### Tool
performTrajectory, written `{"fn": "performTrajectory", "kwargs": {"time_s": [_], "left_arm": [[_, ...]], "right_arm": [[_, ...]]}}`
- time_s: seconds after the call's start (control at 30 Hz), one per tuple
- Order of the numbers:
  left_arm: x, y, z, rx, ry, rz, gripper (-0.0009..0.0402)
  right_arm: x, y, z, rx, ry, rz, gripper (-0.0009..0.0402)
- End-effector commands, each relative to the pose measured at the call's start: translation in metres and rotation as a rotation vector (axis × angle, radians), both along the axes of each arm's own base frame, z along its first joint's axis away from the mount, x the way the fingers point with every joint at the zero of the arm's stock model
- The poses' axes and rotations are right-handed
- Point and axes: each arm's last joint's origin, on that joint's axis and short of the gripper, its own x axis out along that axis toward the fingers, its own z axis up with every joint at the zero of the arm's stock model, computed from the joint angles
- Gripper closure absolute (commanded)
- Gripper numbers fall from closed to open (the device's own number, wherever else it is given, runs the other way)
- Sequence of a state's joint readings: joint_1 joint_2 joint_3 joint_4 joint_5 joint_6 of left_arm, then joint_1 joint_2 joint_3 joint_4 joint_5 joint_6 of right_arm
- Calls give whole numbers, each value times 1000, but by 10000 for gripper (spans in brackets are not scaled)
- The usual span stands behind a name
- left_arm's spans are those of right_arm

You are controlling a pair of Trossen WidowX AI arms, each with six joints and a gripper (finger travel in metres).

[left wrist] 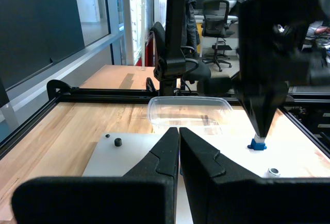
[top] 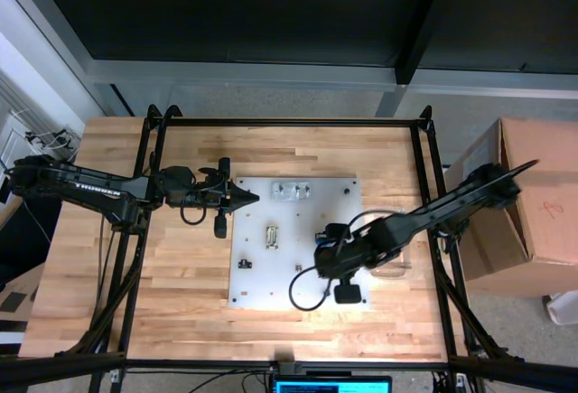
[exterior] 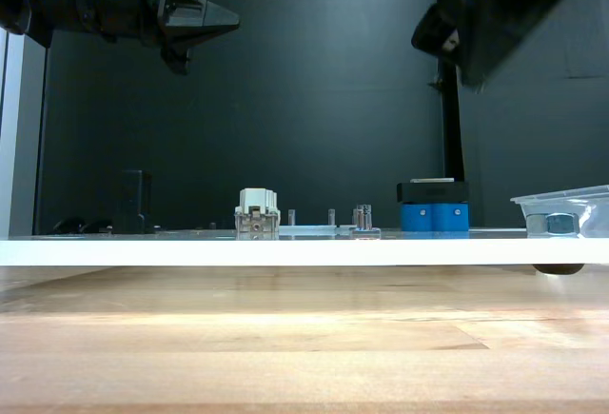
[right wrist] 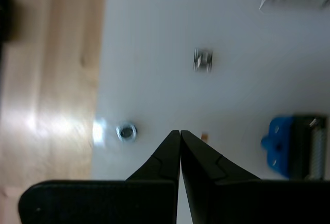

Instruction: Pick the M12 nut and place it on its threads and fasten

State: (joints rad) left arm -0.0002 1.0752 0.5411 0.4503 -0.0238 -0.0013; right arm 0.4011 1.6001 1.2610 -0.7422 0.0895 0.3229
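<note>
Dark wall (exterior: 333, 100), pale wooden surface (top: 181, 321), flat white task board (top: 271, 285) on it. Left black claw (left wrist: 179, 129) hangs high at the board's left edge, pressed together, probably parked clear. Right black claw (right wrist: 180, 131), pinched on nothing, hovers just off the small silver M12 nut (right wrist: 126, 131), which sits low by the board's near right edge. I can't tell if it's on its stud.

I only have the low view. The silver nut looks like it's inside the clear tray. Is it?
Observer: No. The nut sits on the white board, apart from the clear tray; whether on its stud, I cannot tell.
Operator: Right gripper holding anything?
Observer: No. The right gripper has its jaws shut, empty, above the board near the nut.
Operator: And the left?
Observer: The left gripper is shut and empty, over the board's left edge.
</note>
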Motion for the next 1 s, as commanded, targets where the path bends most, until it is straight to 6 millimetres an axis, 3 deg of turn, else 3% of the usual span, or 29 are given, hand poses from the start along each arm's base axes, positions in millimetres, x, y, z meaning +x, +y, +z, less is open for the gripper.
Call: {"fn": "performTrajectory", "kwargs": {"time_s": [0.03, 0.3, 0.5, 0.8, 1.0], "left_arm": [[0, 0, 0, 0, 0, 0, 393], [0, 0, 0, 0, -1, 0, 393], [0, 0, 0, 0, -1, 0, 393], [0, 0, 0, 0, -2, 0, 393], [0, 0, 0, 0, -1, 0, 393]], "right_arm": [[-10, -21, 13, 14, -150, -18, 394], [-42, -75, 46, -11, -572, -100, 394], [-73, -102, 58, -47, -853, -147, 394], [-95, -111, 39, -41, -1081, -188, 393], [-96, -112, 20, -42, -1073, -187, 394]]}}
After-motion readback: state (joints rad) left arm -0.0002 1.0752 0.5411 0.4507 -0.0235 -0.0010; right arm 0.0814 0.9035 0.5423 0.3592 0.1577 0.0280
